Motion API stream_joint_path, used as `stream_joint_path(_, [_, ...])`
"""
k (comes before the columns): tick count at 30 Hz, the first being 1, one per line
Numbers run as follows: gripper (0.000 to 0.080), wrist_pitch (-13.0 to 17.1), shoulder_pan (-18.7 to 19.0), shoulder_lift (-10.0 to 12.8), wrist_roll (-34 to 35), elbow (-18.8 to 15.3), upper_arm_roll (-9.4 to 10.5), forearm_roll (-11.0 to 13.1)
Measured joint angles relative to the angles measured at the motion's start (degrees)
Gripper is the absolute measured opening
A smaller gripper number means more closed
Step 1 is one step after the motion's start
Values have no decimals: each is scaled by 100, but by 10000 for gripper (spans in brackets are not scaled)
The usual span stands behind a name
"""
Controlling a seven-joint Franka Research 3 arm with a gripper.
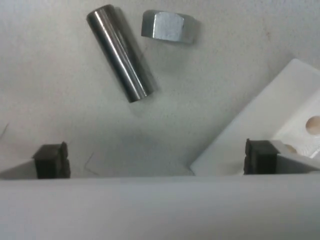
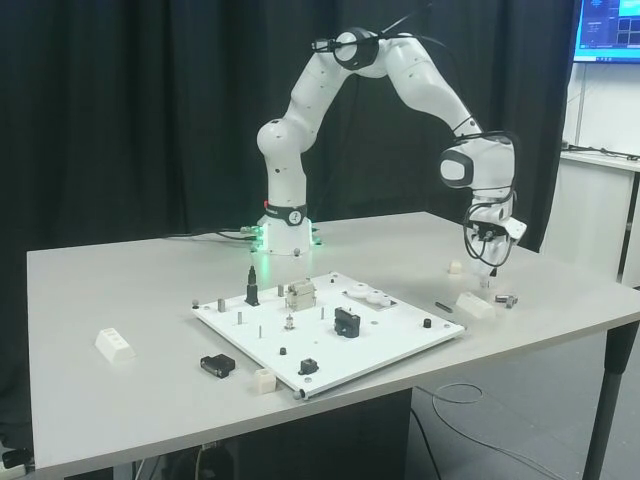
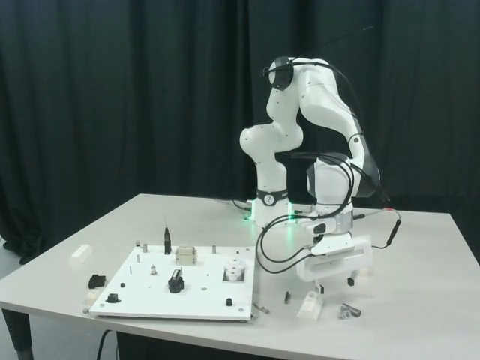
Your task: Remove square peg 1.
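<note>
Hovering wide-open and empty, my gripper [image 1: 156, 159] sits off the board [image 2: 330, 330]; next I must travel back to find the peg.

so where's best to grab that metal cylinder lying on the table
Across the middle of the metal cylinder, from straight above. It lies flat on the grey table with its long sides free; only the hex nut sits near one end, so close the fingers across its width.

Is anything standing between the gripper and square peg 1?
I cannot tell which part is the square peg. The gripper hangs open over the table, with nothing between its fingers. A metal cylinder and a short metal piece lie nearby, and a white block lies by one finger.
</note>
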Motion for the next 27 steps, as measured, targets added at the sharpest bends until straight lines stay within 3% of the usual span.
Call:
stream_joint_path(10, [792,-228,0,-2,25,125,-58,0])
stream_joint_path(27, [800,-353,-1,-4,150,217,-204,-22])
